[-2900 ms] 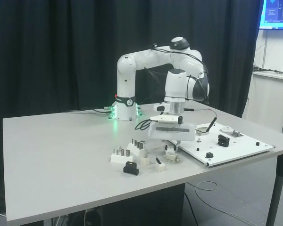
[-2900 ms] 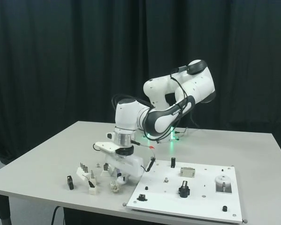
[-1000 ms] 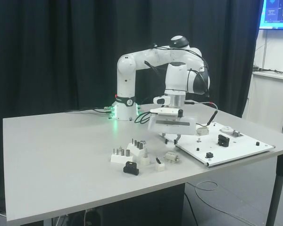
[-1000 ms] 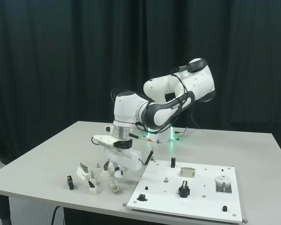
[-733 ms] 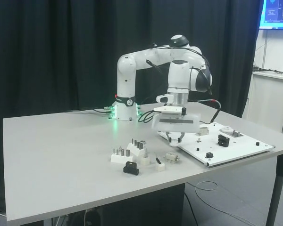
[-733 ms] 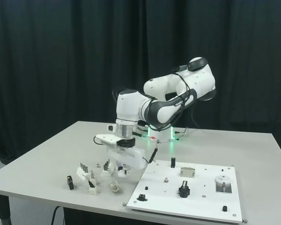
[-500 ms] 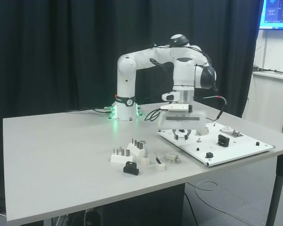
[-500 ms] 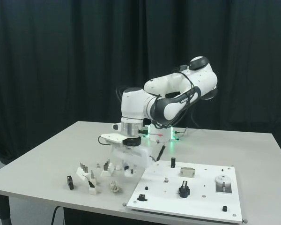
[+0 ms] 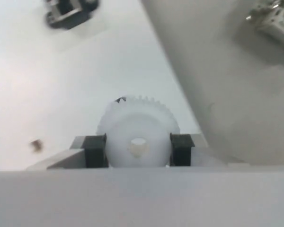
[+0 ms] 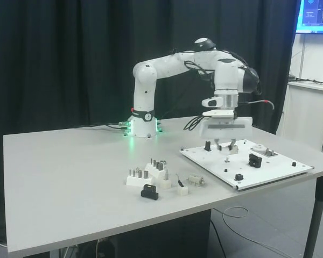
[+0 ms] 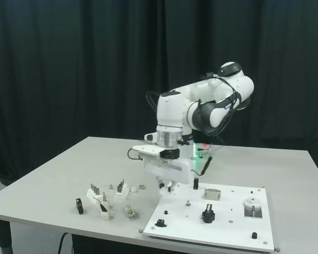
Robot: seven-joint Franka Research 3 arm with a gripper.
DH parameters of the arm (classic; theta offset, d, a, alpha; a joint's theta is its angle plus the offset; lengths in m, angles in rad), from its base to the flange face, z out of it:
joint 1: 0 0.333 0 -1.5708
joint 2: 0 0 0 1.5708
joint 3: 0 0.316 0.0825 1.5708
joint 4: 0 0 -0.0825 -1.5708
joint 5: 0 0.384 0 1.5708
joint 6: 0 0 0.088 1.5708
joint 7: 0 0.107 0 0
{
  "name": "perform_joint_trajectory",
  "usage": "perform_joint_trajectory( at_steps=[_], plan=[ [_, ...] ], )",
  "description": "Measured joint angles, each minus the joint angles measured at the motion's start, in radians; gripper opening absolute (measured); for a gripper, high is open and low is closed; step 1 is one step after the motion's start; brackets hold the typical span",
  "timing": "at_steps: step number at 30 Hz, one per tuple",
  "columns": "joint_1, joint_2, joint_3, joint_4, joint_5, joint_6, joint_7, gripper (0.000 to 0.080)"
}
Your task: Insert medium gear.
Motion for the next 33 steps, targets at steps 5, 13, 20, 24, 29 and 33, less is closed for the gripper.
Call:
perform_joint_trajectory(
  at_steps=[5,13,20,24,29,33],
  plan=[
    [0.055,-0.007,-0.027,0.000,-0.033,-0.001,0.028,0.0281],
    [0.134,-0.027,-0.049,0.005,-0.076,-0.001,0.055,0.0281],
    [0.181,-0.028,-0.047,0.029,-0.084,-0.004,0.062,0.0281],
    [0.199,-0.028,-0.040,0.051,-0.094,-0.016,0.062,0.0281],
    [0.212,-0.028,-0.027,0.093,-0.121,-0.031,0.062,0.0281],
    [0.216,-0.028,-0.015,0.135,-0.132,-0.046,0.077,0.0281]
  ],
)
